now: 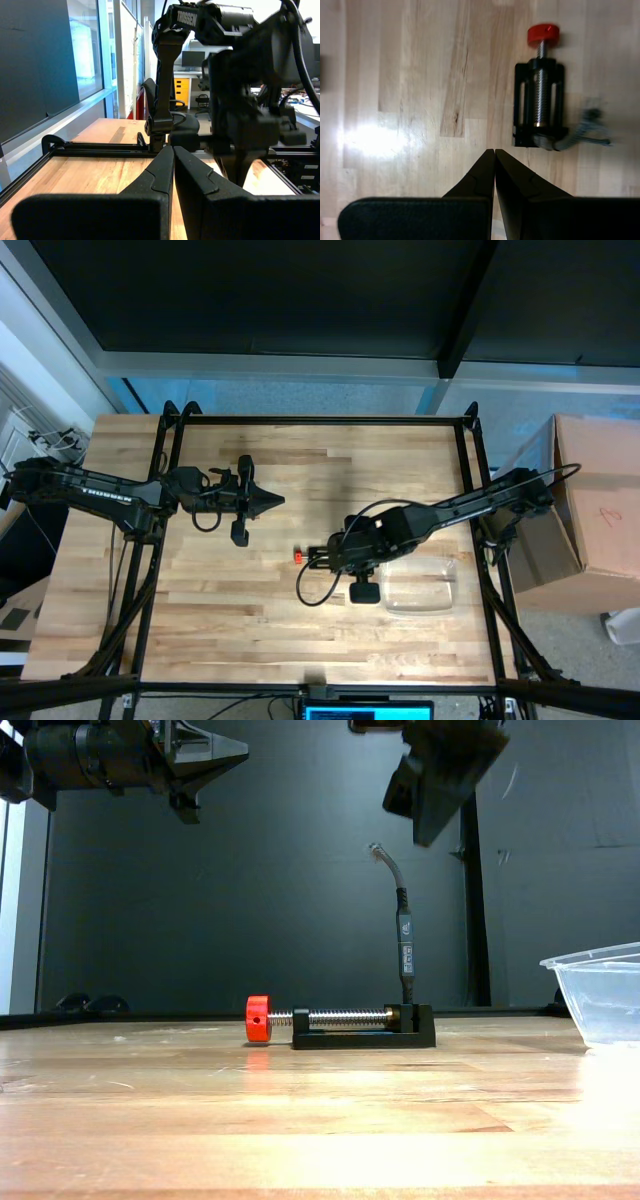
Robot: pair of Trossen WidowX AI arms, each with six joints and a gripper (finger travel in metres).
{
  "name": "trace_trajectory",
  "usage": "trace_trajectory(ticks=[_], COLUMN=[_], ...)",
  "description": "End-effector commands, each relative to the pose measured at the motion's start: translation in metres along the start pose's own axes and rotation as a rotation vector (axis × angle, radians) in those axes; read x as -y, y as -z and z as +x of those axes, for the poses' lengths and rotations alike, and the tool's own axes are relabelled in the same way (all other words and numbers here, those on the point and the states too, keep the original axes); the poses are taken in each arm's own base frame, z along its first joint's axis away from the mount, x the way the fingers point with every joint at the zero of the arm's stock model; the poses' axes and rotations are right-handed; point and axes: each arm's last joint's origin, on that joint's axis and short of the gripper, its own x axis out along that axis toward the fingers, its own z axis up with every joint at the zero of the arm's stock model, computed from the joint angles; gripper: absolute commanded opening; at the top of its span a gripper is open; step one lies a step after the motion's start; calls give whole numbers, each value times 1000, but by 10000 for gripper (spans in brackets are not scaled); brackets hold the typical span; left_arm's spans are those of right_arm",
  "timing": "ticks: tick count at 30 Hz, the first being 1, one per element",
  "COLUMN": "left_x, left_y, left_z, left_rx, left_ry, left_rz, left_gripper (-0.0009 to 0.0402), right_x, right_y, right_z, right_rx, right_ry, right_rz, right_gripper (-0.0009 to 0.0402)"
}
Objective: Remove the USB-C connector from the USB-C receptacle and place in the container
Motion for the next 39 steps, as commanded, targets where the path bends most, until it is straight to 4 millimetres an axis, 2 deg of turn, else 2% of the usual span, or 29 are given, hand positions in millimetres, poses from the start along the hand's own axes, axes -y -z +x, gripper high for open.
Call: trace_trajectory(ticks=[1, 5, 10, 15, 18, 21, 25, 28, 33, 39], left_x=[0, 0, 0, 0, 0, 0, 0, 0, 0, 0], left_y=[0, 0, 0, 0, 0, 0, 0, 0, 0, 0], left_z=[0, 0, 0, 0, 0, 0, 0, 0, 0, 0], left_rx=[0, 0, 0, 0, 0, 0, 0, 0, 0, 0], left_ry=[0, 0, 0, 0, 0, 0, 0, 0, 0, 0], left_rz=[0, 0, 0, 0, 0, 0, 0, 0, 0, 0], left_gripper=[0, 0, 0, 0, 0, 0, 0, 0, 0, 0], right_x=[4, 10, 28, 31, 31, 30, 29, 29, 29, 29], right_y=[1, 2, 0, -1, -1, -3, -5, -6, -6, -7], right_z=[-6, -7, -8, -6, -6, -1, 11, 23, 39, 51], right_rx=[-2, -15, -30, -32, -30, -29, -45, -75, -114, -133], right_ry=[4, 14, 37, 40, 40, 44, 63, 73, 81, 85], right_rz=[25, 41, 65, 63, 47, 47, 46, 41, 35, 16], right_gripper=[0, 0, 0, 7, 37, 88, 151, 176, 173, 135])
